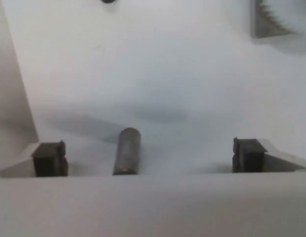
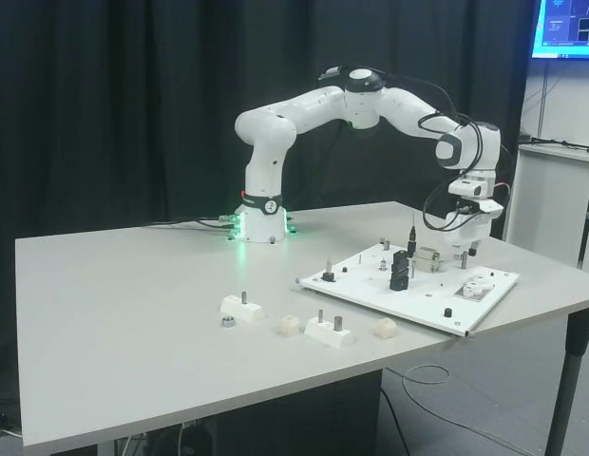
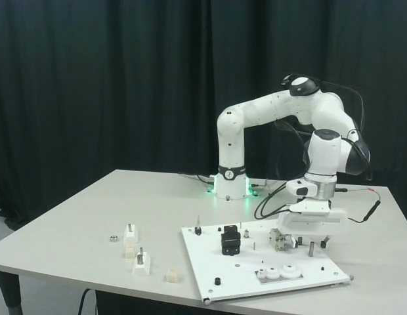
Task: Insert round peg 3.
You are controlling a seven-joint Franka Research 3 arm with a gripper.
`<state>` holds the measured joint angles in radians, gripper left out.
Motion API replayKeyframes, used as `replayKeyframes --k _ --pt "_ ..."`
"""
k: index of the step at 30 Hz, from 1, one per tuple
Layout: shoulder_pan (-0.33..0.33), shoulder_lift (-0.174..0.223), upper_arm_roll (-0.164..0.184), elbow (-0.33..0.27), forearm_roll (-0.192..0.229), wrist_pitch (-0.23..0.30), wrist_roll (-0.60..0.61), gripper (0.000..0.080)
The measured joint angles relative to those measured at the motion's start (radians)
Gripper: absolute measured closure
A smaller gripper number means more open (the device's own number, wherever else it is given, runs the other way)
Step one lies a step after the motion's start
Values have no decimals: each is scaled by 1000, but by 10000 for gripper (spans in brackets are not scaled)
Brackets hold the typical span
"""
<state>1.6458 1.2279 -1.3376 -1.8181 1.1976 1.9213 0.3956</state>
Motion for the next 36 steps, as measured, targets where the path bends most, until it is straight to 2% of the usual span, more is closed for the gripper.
replayKeyframes --k 3,4,22,36 --pt "-3 0 -5 0 -7 0 0 113" --pt "-3 0 -7 0 -9 0 0 28" --pt "-6 0 -21 0 -14 0 0 3" --pt "-15 0 -26 -1 -36 0 -2 3"
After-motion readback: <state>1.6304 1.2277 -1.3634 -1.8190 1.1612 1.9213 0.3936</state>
